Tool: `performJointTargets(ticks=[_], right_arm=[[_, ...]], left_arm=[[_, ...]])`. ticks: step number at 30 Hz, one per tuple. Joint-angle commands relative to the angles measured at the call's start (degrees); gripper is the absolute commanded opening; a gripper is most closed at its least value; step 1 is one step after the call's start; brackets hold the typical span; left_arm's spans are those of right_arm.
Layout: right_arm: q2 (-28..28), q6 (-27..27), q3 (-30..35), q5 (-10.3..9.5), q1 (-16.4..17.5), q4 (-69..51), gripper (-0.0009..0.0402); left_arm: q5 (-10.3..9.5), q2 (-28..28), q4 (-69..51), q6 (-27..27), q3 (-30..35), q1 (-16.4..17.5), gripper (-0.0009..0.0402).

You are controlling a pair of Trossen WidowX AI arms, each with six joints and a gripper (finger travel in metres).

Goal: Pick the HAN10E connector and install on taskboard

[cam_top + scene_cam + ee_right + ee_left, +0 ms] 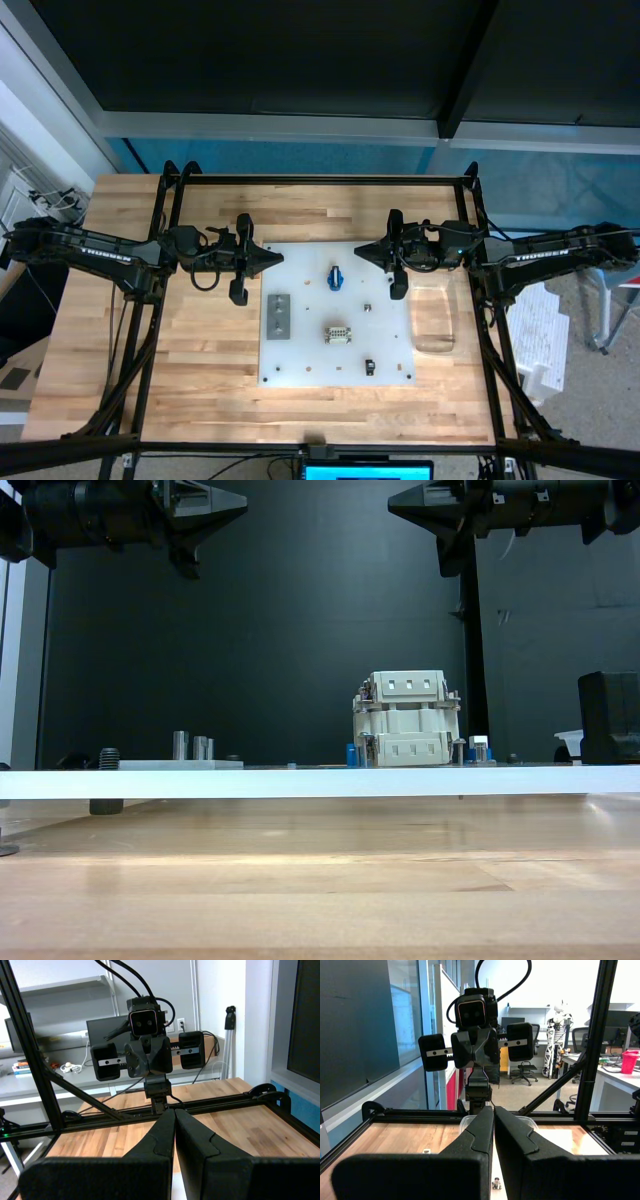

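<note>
On my left arm, the left pincer (280, 259) has its two fingers pressed together into a single point, with no gap between them in the left wrist view (494, 1110) and nothing held. The right pincer (358, 250) looks the same, fingers together and empty (175, 1111). Both arms reach inward from the table's side edges, stretched out close to level, so the two pincers point at each other across the far part of the taskboard (310, 350). The left tip hangs over the board's far-left corner. The right tip hangs over the far edge, just right of the blue part (335, 277). From table height I see both of them, left (243, 500) and right (392, 497), well above the board's edge (300, 782).

The HAN10E connector (338, 334) stands on the taskboard a little toward the near side of its middle, apart from both pincers. Its long axis runs left to right across the table (200, 380), and its top face looks upward. In the low view it stands upright (405, 720) as a stepped, pale block.

The grey rectangle (277, 317) lies to its left. The small black part (369, 367) sits nearer the near-right corner. A clear tray (432, 318) rests on the table just beside the board's right edge.
</note>
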Motion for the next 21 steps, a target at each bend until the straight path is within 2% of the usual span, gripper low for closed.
performJointTargets(ticks=[1, 21], right_arm=[[0.0, 0.2, -0.5, -0.24, 0.0, 0.2, 0.0000], [0.0, 0.2, -0.8, -0.22, 0.0, 0.1, 0.0000]], left_arm=[[0.00, 0.0, 0.0, 0.0, 0.0, 0.0, 0.0001], [0.00, 0.0, 0.0, 0.0, 0.0, 0.0, 0.0001]])
